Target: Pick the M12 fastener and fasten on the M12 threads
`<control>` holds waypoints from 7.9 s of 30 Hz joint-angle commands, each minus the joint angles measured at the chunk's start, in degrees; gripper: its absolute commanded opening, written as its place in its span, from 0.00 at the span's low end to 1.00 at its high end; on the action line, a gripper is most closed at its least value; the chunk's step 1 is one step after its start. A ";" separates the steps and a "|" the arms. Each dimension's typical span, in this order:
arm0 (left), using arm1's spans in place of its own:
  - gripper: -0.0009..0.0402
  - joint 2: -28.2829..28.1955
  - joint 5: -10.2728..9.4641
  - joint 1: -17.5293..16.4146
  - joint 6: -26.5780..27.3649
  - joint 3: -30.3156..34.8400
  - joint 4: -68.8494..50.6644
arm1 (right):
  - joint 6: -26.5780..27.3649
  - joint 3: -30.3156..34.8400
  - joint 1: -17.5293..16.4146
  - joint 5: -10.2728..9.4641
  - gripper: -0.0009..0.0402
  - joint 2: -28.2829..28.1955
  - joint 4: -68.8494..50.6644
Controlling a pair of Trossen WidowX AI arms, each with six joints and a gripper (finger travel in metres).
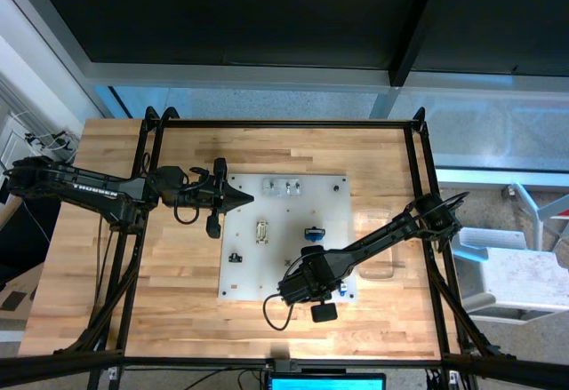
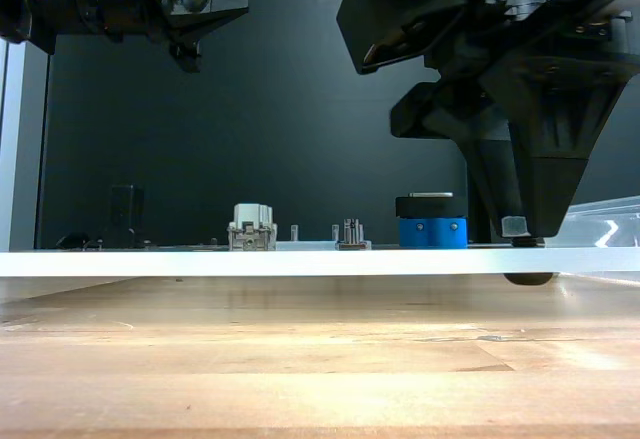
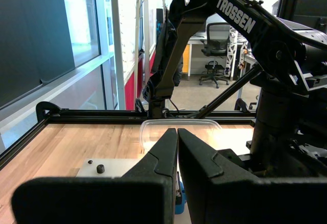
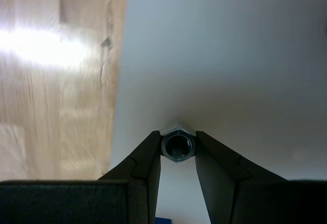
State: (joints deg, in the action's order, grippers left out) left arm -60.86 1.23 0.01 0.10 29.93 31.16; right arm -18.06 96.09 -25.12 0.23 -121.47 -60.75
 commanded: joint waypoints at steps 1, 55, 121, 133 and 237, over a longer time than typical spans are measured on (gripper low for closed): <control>0.02 0.00 0.02 -0.02 0.00 0.02 0.02 | -6.34 0.02 0.02 0.20 0.09 -0.04 0.00; 0.02 0.00 0.02 0.00 0.00 0.02 0.02 | -123.10 -0.02 -0.04 0.22 0.09 -0.04 0.46; 0.02 0.00 0.02 0.00 0.00 0.02 0.02 | -160.21 -0.02 -0.44 0.13 0.21 0.46 -0.57; 0.02 0.00 0.02 -0.02 0.00 0.02 0.02 | -158.62 -0.02 -0.48 0.44 0.46 3.06 -0.24; 0.02 0.00 0.02 -0.02 0.00 0.02 0.02 | 0.57 -10.23 -0.35 -10.75 0.02 7.98 6.88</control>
State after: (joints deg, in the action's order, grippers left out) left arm -60.84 1.23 0.01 0.10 29.95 31.14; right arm -17.08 85.73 -25.39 -10.11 -113.62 -52.93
